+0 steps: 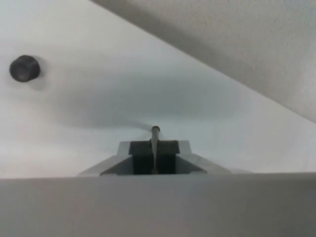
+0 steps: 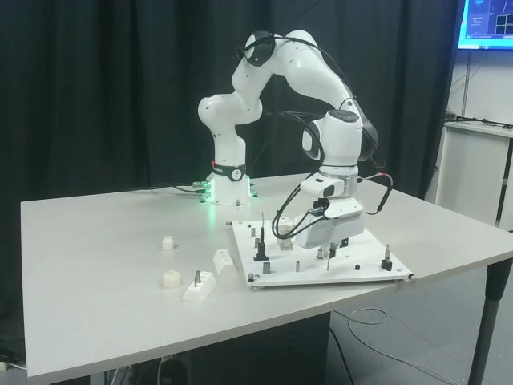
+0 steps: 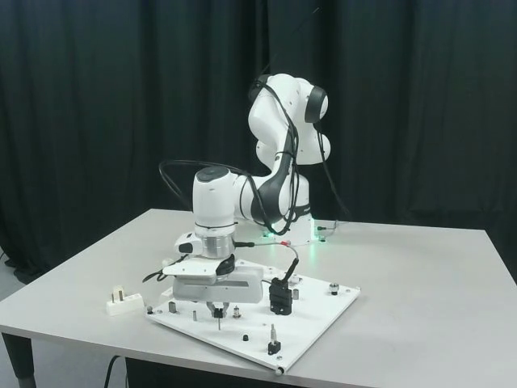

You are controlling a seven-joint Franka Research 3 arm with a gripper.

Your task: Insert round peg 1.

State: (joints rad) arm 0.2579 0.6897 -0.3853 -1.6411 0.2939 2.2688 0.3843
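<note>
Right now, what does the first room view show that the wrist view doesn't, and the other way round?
Only the first room view: the whole white arm, its base lit green, the grey table, several small white blocks lying off the board, and fixtures standing on the board. Only the wrist view: close up, the hand's pads clamped on the thin peg, and a black round knob on the board. Both: the hand, the peg it holds pointing down, and the white board beneath.
</note>
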